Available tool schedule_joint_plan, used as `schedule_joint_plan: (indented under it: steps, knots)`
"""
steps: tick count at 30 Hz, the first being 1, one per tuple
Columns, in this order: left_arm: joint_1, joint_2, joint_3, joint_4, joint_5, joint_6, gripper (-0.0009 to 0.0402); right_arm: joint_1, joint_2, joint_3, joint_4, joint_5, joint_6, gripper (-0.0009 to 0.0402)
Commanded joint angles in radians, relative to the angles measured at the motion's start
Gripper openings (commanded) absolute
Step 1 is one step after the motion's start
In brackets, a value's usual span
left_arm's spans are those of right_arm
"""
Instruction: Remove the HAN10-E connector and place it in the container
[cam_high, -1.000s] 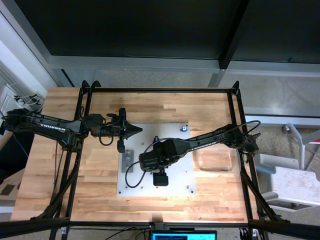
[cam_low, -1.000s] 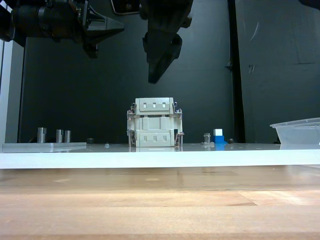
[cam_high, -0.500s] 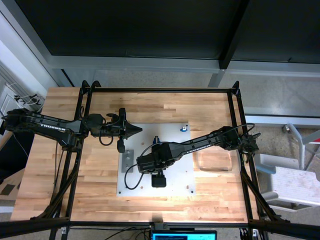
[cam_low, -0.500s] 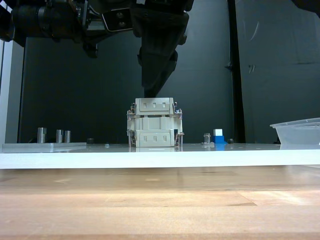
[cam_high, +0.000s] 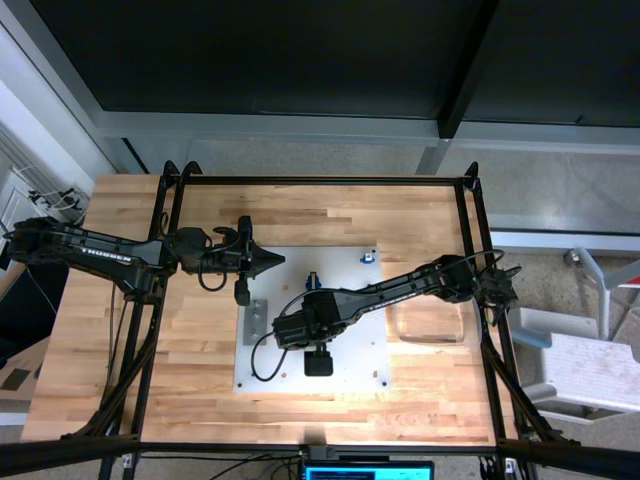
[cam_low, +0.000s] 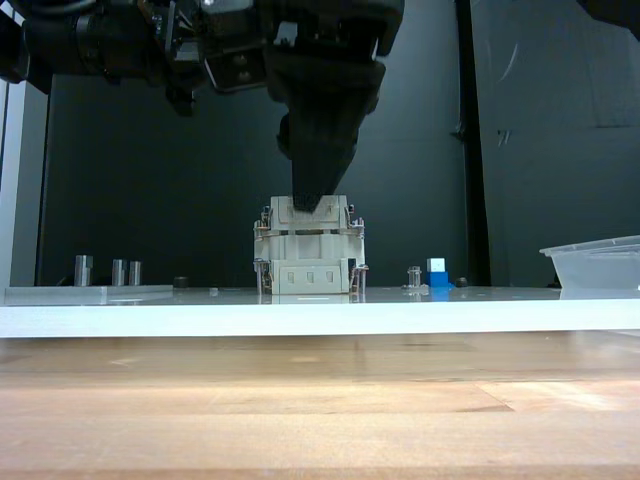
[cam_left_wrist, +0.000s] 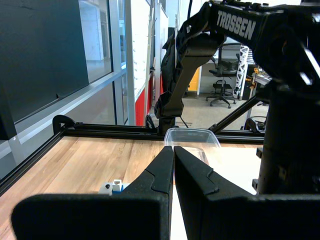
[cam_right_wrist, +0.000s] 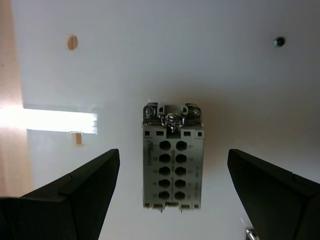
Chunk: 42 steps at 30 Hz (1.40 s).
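The connector (cam_right_wrist: 172, 156) is standing on the board (cam_high: 362, 300), holes pointing up. The right pincer (cam_low: 313, 195) is hanging just over it, fingers (cam_right_wrist: 75, 195) wide apart, the connector's long side running along their gap. The left pincer (cam_left_wrist: 173, 160) is pressed together, hanging over the board's far left. The container (cam_high: 430, 322) is sitting to the right.

I see the HAN10-E connector (cam_right_wrist: 172, 157) standing upright near the middle of the white board (cam_high: 360, 360), light grey, with ten round holes in two rows on top. The container (cam_high: 428, 322), clear and shallow, lies just beside the board's right edge.
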<state>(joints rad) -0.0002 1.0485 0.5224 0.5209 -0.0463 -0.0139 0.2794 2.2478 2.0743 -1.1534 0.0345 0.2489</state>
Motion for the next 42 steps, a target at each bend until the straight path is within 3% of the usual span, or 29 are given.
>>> schedule_joint_plan:
  steps: [1,12,42]
  knots:
    - [0.0,0.0,0.0,0.0,0.0,0.0,0.0,0.0,0.006,0.001,0.004,0.0,-0.001,0.0304]
    - [0.0,0.0,0.0,0.0,0.0,0.0,0.0,0.0,0.013,0.001,0.005,-0.001,-0.008,0.0269]
    - [0.0,0.0,0.0,0.0,0.0,0.0,0.0,-0.003,0.003,0.001,0.0,-0.001,-0.031,0.0089]
